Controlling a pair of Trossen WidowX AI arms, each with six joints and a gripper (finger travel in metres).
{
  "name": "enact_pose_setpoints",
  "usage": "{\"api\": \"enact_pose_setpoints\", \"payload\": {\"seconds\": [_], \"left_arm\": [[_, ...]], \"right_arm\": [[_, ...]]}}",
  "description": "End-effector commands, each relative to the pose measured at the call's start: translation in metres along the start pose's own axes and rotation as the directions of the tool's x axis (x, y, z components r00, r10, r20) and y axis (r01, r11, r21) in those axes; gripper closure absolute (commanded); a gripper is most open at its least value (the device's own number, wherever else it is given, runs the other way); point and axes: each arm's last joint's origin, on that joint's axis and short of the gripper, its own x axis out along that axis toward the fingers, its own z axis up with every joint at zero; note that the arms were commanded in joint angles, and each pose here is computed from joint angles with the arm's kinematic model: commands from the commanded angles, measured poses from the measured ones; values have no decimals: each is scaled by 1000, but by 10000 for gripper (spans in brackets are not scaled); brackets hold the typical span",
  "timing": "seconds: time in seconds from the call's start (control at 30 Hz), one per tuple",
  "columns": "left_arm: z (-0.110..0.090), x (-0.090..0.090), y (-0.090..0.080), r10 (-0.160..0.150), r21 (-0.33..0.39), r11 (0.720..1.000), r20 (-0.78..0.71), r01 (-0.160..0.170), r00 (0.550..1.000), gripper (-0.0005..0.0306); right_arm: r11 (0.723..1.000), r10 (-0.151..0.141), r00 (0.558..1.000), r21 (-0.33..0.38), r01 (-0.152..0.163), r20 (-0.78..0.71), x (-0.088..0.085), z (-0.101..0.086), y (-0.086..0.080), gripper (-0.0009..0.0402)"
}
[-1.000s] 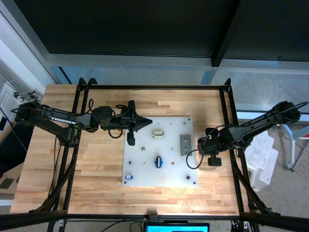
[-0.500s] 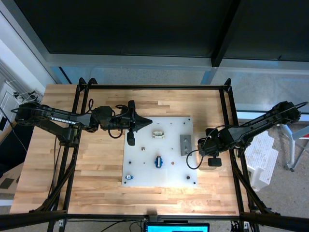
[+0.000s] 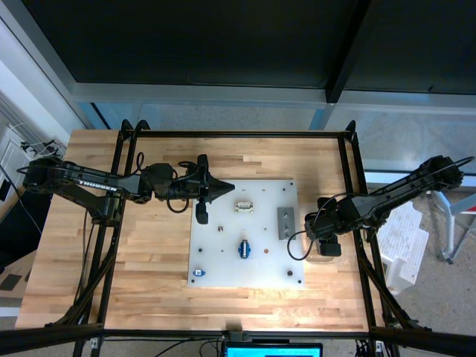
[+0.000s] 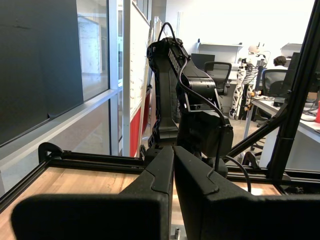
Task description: Pick the 16mm cylinder and install on the taskboard
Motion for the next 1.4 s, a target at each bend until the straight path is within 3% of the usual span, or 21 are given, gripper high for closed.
{"api": "enact_pose_setpoints", "payload": {"seconds": [0.03,0.6,0.8,0.97,1.1,1.27,1.4], "left_arm": [[0,0,0,0,0,1000,0,0,1000,300],[0,0,0,0,0,1000,0,0,1000,300],[0,0,0,0,0,1000,0,0,1000,300],[0,0,0,0,0,1000,0,0,1000,300],[0,0,0,0,0,1000,0,0,1000,300],[0,0,0,0,0,1000,0,0,1000,300],[0,0,0,0,0,1000,0,0,1000,300]], "right_arm": [[1000,0,1000,0,0,1,0,0,0,211],[1000,1,1000,28,-1,1,0,0,0,212],[976,38,999,214,-33,-16,0,-1,2,212],[893,43,999,449,-28,-24,0,-2,2,212],[783,46,998,622,-16,-32,2,-3,2,212],[668,41,998,744,6,-45,5,-7,5,212],[628,33,997,777,30,-66,10,-13,8,212]]}}
